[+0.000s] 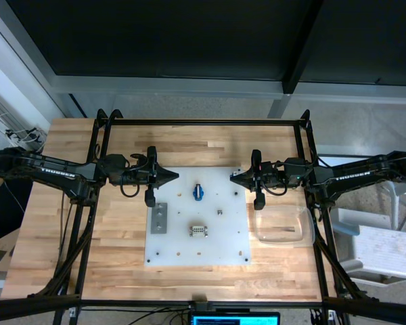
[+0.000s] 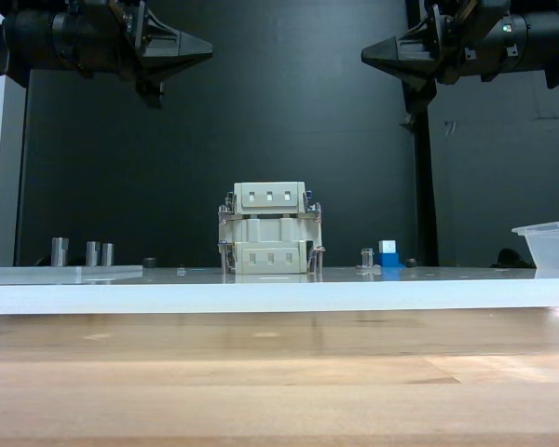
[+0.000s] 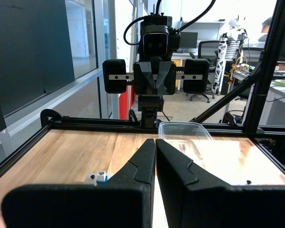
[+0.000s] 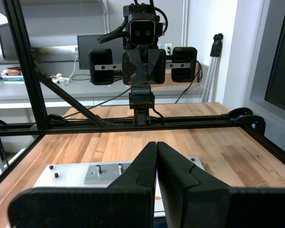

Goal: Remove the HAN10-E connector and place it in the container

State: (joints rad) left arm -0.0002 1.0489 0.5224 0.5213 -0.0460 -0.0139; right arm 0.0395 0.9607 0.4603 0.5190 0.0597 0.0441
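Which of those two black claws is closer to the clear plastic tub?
Right. The right gripper hangs above the white board's right side, just left of and beyond the container. The left gripper hangs over the board's opposite side, much farther away.

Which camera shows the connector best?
The low view: the connector stands large, side-on. The high view shows it small from above; neither wrist view shows it. Both shut, the left pincer and right pincer hang above the board.

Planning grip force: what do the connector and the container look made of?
HAN10-E connector: apparently matte beige moulded plastic with shiny metal latches. Container: clear glossy plastic, the table showing through. Left end effector and right end effector hover shut over the board's far half.
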